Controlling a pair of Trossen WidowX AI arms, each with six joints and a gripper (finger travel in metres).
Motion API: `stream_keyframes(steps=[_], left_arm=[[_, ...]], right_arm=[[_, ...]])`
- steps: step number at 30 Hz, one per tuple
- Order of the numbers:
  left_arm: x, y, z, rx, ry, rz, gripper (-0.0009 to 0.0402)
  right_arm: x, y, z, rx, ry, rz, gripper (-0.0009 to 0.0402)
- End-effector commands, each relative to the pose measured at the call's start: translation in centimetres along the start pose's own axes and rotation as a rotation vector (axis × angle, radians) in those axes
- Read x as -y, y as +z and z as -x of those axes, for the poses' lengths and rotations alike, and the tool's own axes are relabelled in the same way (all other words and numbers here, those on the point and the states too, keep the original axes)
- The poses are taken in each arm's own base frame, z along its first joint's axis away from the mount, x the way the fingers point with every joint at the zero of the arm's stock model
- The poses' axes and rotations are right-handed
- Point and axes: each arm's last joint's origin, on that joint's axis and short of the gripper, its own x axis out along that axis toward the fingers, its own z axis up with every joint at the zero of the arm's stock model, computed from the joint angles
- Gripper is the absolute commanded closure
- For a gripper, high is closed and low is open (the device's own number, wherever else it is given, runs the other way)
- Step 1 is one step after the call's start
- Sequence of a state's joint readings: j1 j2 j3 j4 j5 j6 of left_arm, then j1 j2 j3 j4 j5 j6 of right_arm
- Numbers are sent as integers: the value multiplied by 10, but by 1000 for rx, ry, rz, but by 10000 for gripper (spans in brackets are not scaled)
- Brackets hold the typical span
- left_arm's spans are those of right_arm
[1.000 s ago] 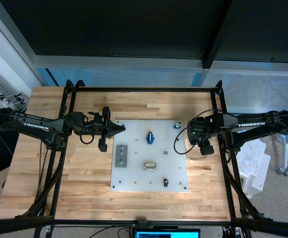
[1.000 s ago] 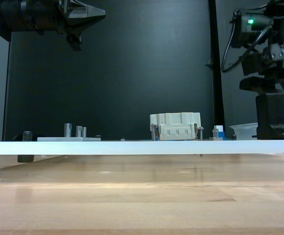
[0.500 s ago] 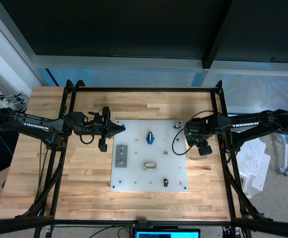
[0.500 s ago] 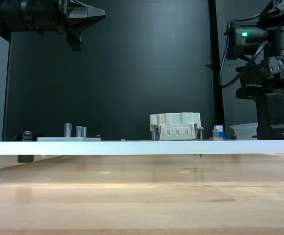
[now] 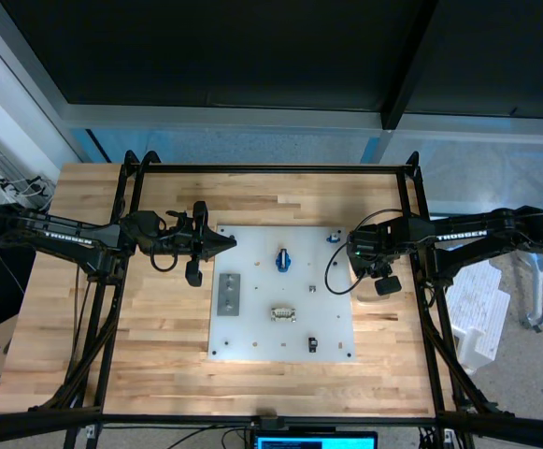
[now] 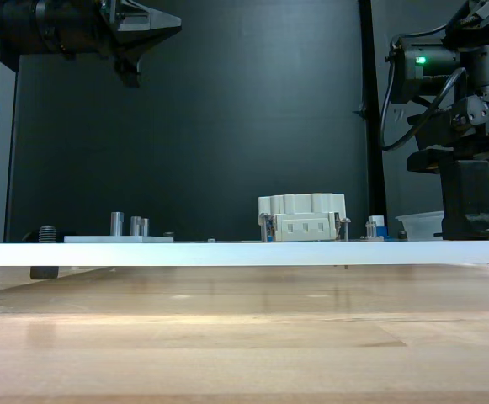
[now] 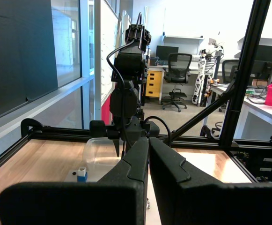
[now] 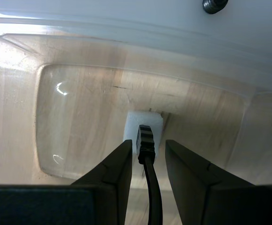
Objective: Pick the USB connector and install on taskboard
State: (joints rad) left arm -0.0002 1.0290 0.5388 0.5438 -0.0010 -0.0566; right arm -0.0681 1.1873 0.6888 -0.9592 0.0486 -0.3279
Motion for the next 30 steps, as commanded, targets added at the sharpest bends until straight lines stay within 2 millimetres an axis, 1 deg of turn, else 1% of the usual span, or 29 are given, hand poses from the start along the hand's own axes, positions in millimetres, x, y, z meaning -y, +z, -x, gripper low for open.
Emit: stream_keyframes(steps=[1, 12, 19, 30], left_arm=[[0, 0, 0, 1, 0, 0, 393], [0, 0, 0, 0, 0, 0, 393], [0, 0, 0, 0, 0, 0, 393], [0, 0, 0, 0, 0, 0, 393]], right_arm=[[0, 0, 1, 2, -2, -2, 318], [0, 0, 1, 2, -3, -2, 394], [0, 0, 2, 10, -7, -3, 394], [-1, -5, 12, 61, -23, -4, 393]])
